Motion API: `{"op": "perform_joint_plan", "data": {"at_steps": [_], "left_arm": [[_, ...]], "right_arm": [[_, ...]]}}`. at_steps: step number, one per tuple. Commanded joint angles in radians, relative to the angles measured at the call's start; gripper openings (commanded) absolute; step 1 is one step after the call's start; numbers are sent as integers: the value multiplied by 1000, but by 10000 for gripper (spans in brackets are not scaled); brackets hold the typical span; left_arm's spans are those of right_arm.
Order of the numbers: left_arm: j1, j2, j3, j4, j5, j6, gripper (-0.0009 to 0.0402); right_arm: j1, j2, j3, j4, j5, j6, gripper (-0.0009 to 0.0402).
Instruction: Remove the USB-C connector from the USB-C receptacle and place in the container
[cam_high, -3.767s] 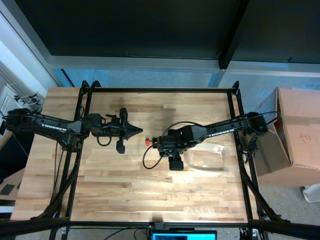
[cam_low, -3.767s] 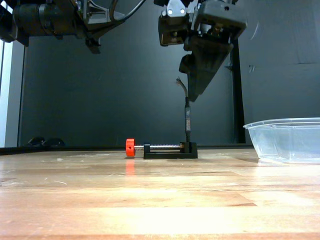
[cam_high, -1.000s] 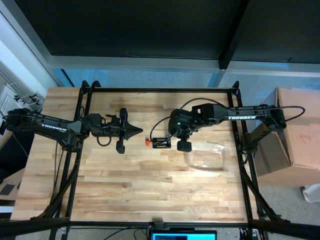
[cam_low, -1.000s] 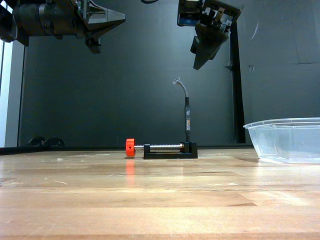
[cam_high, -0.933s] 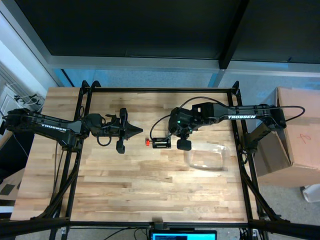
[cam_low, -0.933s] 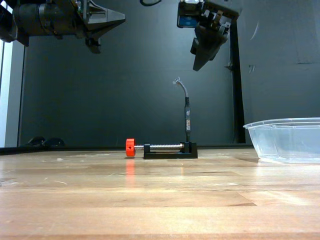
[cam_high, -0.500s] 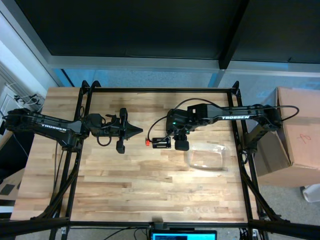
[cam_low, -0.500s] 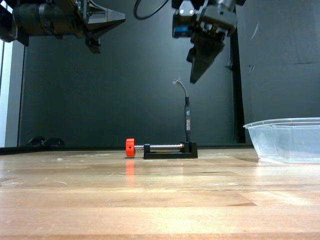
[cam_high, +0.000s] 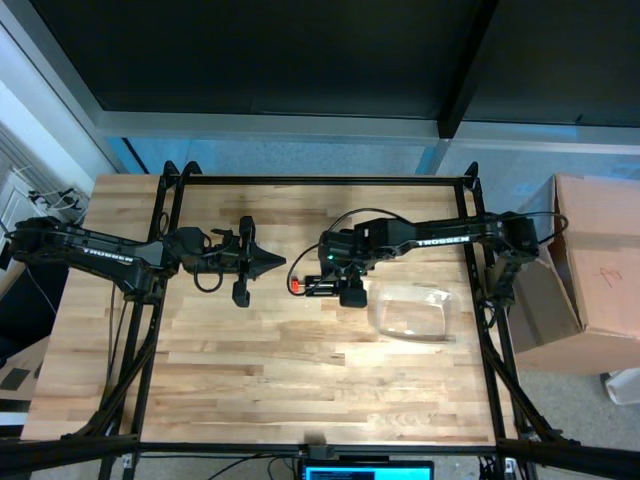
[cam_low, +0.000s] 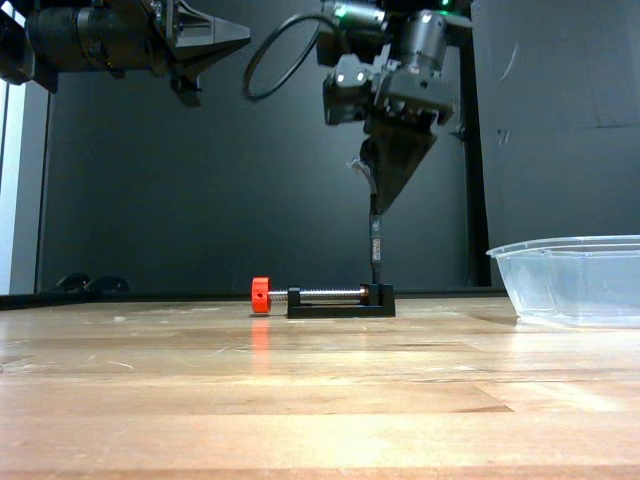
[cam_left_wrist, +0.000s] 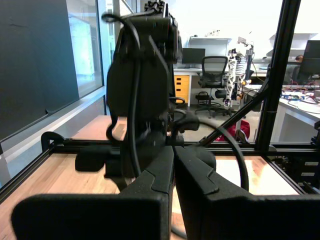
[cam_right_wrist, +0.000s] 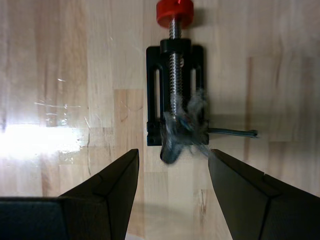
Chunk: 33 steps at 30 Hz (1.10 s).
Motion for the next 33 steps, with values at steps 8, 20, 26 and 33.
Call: {"op": "perform_joint_plan", "data": {"at_steps": [8, 20, 26, 33], "left_arm": [[0, 0, 0, 0, 0, 0, 0], [0, 0, 0, 0, 0, 0, 0], [0, 0, 0, 0, 0, 0, 0], [0, 0, 0, 0, 0, 0, 0]], "right_arm": [[6, 36, -2, 19, 0, -18, 164], [7, 36, -2, 26, 0, -37, 40], [7, 36, -2, 26, 0, -43, 3], [8, 36, -2, 24, 0, -43, -1]]}}
